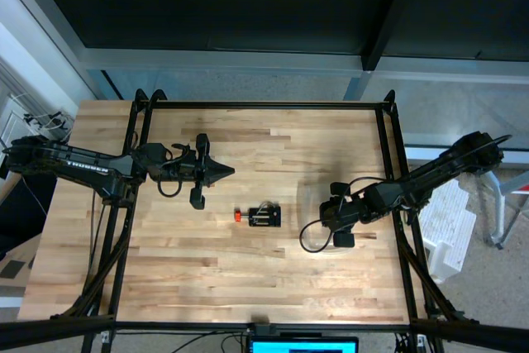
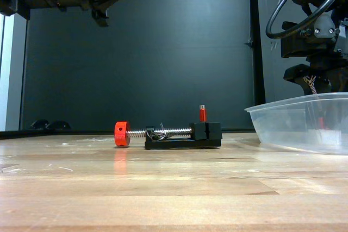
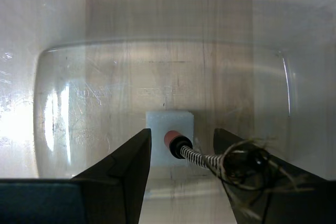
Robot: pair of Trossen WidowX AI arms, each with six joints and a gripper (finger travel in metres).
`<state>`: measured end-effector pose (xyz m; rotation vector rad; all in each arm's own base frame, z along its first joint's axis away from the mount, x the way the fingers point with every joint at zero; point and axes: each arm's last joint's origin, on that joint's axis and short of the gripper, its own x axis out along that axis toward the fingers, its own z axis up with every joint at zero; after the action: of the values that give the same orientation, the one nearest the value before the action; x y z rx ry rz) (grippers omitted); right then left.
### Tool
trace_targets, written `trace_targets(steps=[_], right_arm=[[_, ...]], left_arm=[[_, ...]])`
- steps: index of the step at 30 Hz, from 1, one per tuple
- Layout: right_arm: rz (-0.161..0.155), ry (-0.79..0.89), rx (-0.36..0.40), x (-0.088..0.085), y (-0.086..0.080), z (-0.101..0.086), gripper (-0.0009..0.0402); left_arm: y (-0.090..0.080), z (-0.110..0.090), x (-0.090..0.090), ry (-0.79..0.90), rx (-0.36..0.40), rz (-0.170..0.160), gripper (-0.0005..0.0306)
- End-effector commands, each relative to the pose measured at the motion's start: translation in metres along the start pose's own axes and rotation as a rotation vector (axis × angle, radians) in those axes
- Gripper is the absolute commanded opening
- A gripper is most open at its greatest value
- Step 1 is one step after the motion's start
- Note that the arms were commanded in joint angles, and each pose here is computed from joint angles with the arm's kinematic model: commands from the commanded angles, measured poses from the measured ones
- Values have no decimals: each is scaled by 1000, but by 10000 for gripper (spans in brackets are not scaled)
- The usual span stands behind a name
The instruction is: Pick the RCA connector and install on taskboard
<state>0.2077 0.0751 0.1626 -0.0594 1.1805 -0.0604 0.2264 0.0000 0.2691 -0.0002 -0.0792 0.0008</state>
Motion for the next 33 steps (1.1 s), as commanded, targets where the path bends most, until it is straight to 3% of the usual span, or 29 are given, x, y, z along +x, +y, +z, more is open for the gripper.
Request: trace_targets(steps=[1, 12, 33], right_arm=[[2, -1, -1, 0, 1, 0, 139], [8, -4, -4, 0, 1, 0, 81], [11, -12, -3, -2, 1, 0, 19]], left_arm=[[0, 0, 0, 0, 0, 0, 0], [0, 0, 0, 0, 0, 0, 0], [0, 0, 0, 1, 0, 0, 0]])
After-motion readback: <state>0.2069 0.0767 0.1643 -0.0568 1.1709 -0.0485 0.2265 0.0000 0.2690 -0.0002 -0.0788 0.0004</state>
